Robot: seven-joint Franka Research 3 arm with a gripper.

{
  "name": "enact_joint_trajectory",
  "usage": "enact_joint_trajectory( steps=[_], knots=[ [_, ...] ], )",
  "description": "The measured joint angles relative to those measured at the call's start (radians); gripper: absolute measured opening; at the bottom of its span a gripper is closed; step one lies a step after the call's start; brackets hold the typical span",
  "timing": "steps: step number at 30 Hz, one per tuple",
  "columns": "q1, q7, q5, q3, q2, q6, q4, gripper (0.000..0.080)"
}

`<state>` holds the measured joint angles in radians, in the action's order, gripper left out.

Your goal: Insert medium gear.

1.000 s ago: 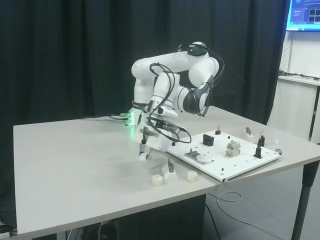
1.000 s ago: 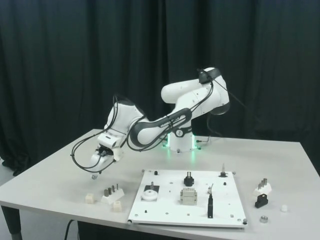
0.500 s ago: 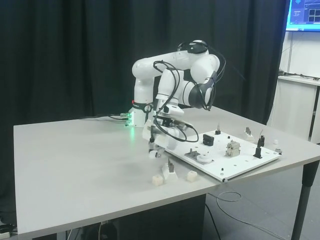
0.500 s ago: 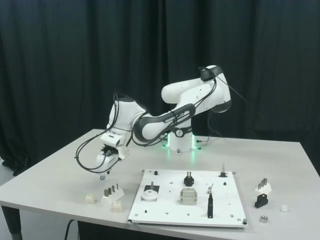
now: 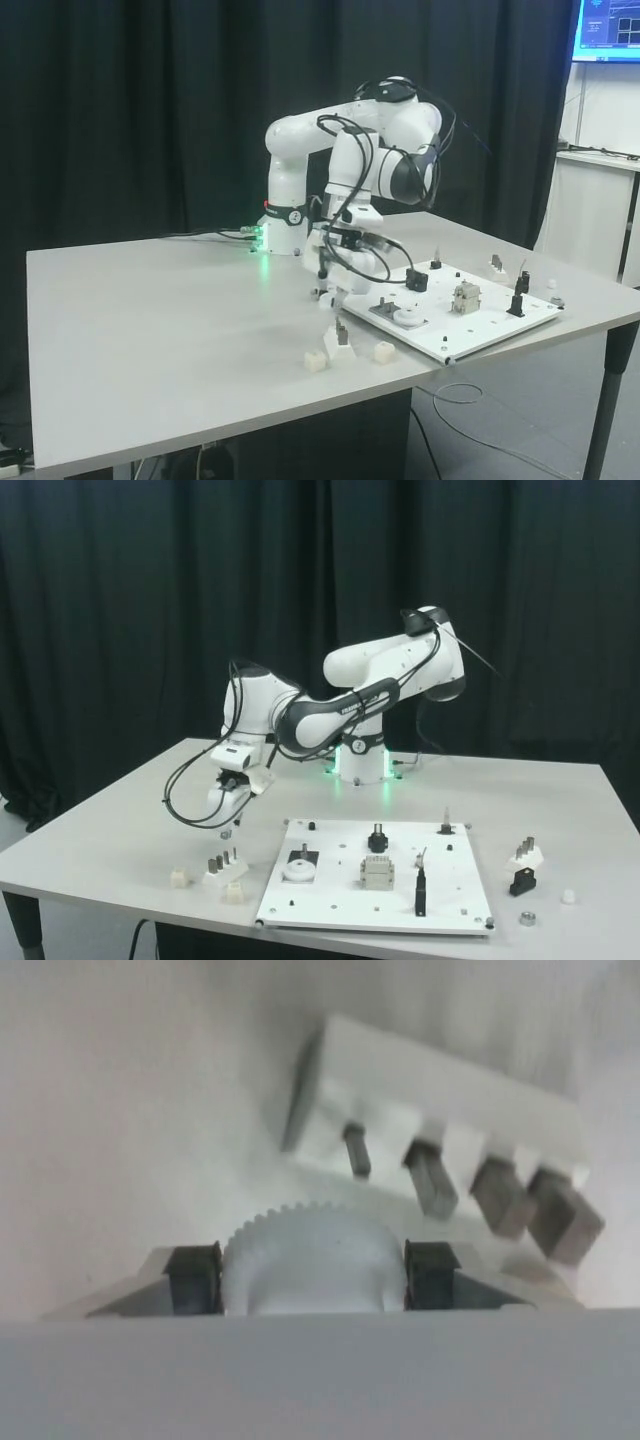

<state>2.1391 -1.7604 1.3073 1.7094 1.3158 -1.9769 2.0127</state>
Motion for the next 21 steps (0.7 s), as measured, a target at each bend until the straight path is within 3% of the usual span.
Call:
enact_joint_trajectory(
  steps=[12, 21],
  knots=[
    [-0.036, 0.054, -0.012, -0.011, -0.009, 0.093, -0.010, 0.0394],
    [-0.070, 0.179, -0.016, -0.016, -0.012, 0.116, -0.015, 0.0394]
  ],
)
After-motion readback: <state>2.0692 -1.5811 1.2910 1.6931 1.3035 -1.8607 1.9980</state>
